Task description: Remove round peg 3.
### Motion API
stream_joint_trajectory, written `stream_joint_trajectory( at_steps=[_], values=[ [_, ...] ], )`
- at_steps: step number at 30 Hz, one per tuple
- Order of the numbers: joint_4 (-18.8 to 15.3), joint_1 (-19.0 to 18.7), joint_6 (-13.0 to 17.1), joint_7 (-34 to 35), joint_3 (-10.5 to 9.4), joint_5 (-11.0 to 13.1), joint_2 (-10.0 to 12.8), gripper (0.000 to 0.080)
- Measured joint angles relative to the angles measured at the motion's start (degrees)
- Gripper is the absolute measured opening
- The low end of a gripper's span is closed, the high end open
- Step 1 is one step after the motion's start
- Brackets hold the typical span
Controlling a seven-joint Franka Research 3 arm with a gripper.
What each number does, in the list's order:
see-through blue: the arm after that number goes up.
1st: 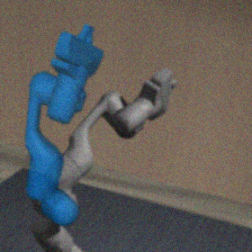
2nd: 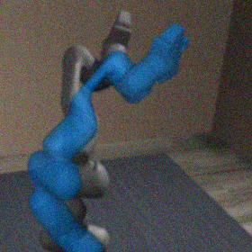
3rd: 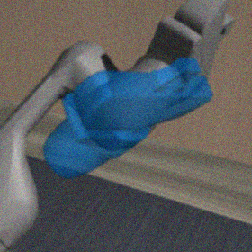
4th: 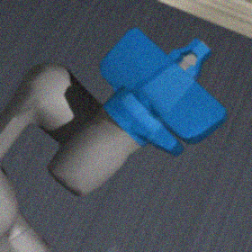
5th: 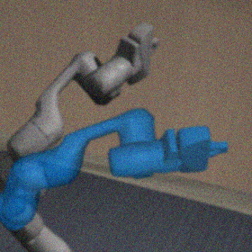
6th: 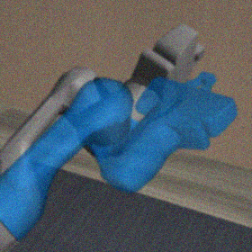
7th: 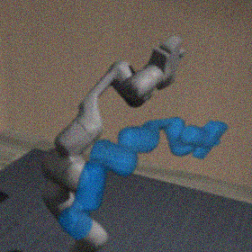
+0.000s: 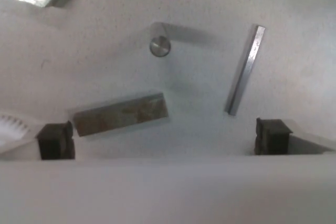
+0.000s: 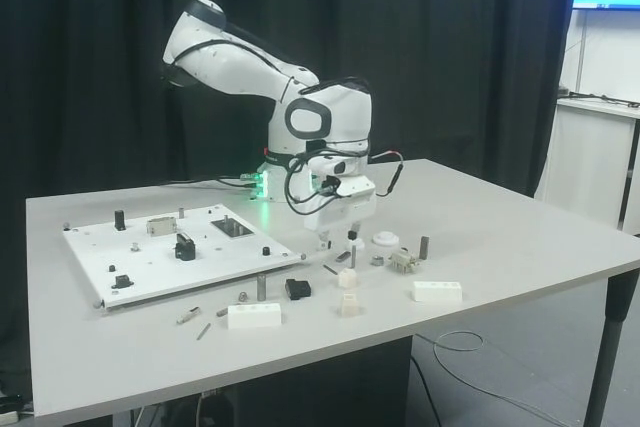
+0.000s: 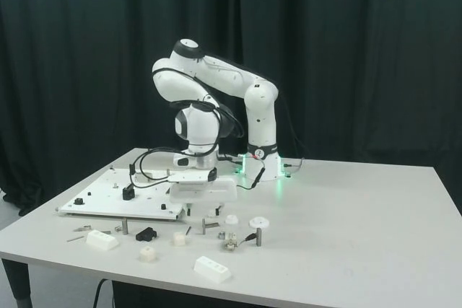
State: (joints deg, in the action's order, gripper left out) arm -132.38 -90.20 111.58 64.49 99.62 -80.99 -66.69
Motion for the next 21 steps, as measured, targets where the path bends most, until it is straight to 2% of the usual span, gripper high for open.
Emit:
stream_joint_trajectory(
  at_steps=[8,9,21],
  values=[
    [0.0,-0.51,-1.7,1.16,-1.13,0.23,0.35,0.0745],
    [0.0,-0.54,-1.9,1.25,-1.29,0.3,0.35,0.0797],
    [0.0,-0.7,-3.52,1.77,-2.73,0.93,0.35,0.08]
  ],
)
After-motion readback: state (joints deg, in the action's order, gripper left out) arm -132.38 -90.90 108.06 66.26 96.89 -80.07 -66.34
